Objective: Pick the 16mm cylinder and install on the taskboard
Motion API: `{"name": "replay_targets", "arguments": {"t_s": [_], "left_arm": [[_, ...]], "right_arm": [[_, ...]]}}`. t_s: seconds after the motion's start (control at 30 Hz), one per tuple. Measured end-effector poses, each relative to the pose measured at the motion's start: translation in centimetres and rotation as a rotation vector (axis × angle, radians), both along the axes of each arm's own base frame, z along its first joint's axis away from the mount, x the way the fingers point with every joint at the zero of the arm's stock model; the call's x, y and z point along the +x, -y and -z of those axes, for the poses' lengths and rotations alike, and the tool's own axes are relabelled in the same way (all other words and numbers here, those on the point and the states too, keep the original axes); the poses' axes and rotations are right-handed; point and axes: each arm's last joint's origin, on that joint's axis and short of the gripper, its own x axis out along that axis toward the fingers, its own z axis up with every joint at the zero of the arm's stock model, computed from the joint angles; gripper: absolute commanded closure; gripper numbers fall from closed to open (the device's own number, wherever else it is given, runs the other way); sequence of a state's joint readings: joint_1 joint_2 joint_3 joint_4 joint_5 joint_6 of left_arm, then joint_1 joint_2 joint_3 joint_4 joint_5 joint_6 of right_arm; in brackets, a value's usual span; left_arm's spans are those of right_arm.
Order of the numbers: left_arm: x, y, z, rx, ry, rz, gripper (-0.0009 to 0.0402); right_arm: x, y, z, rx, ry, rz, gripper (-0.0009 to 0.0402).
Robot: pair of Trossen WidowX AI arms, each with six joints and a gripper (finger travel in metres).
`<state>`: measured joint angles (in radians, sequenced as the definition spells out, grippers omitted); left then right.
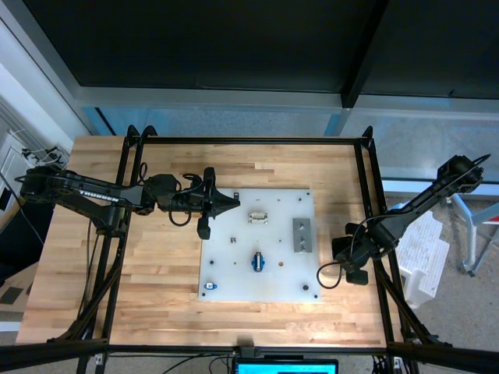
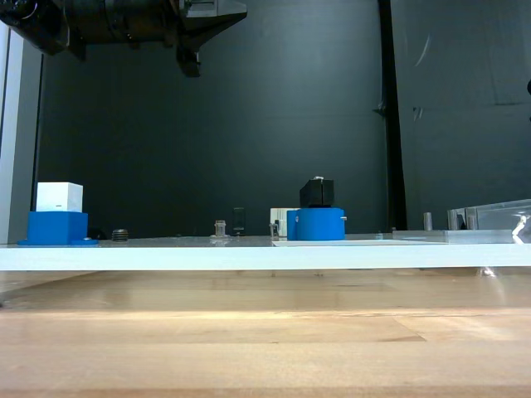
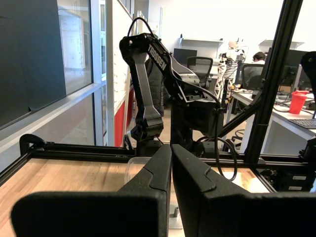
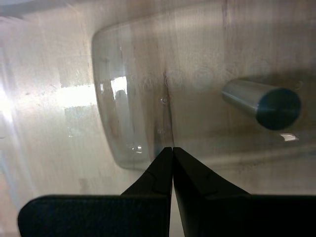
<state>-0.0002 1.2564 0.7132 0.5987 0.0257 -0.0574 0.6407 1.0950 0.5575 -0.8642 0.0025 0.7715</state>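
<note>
The right gripper (image 1: pixel 356 273) is hanging just past the right edge of the taskboard (image 1: pixel 234 273), pointing down into a clear tray (image 4: pixel 112 118), with its two fingers pressing together on nothing. The 16mm cylinder (image 4: pixel 260 102) is lying on its side in that tray, apart from the fingertips. The left gripper (image 1: pixel 230 201) is hovering high over the board's far left part, pointing level toward the right arm, its fingers likewise meeting with nothing between them. A grey metal block (image 1: pixel 302 234) and a blue fitting (image 1: pixel 257 262) are sitting on the board.
</note>
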Motion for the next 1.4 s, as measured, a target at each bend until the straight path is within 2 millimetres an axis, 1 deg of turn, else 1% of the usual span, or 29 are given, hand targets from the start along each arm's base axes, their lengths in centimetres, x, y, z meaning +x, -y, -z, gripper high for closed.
{"name": "replay_targets", "arguments": {"t_s": [0.33, 0.7, 0.93, 1.03, 1.4], "left_arm": [[0.0, 0.0, 0.0, 0.0, 0.0, 0.0, 0.0393], [0.0, 0.0, 0.0, 0.0, 0.0, 0.0, 0.0393], [0.0, 0.0, 0.0, 0.0, 0.0, 0.0, 0.0393], [0.0, 0.0, 0.0, 0.0, 0.0, 0.0, 0.0393], [0.0, 0.0, 0.0, 0.0, 0.0, 0.0, 0.0393]], "right_arm": [[0.3, -0.2, -2.1, -0.016, -0.01, -0.018, 0.0393], [0.5, -0.3, -5.7, -0.042, -0.028, -0.061, 0.0393], [0.9, -0.6, -7.9, -0.022, 0.011, -0.094, 0.0393], [0.9, -0.6, -8.2, -0.019, 0.016, -0.096, 0.0393], [1.0, -0.4, -8.2, -0.045, 0.028, -0.101, 0.0393]]}}
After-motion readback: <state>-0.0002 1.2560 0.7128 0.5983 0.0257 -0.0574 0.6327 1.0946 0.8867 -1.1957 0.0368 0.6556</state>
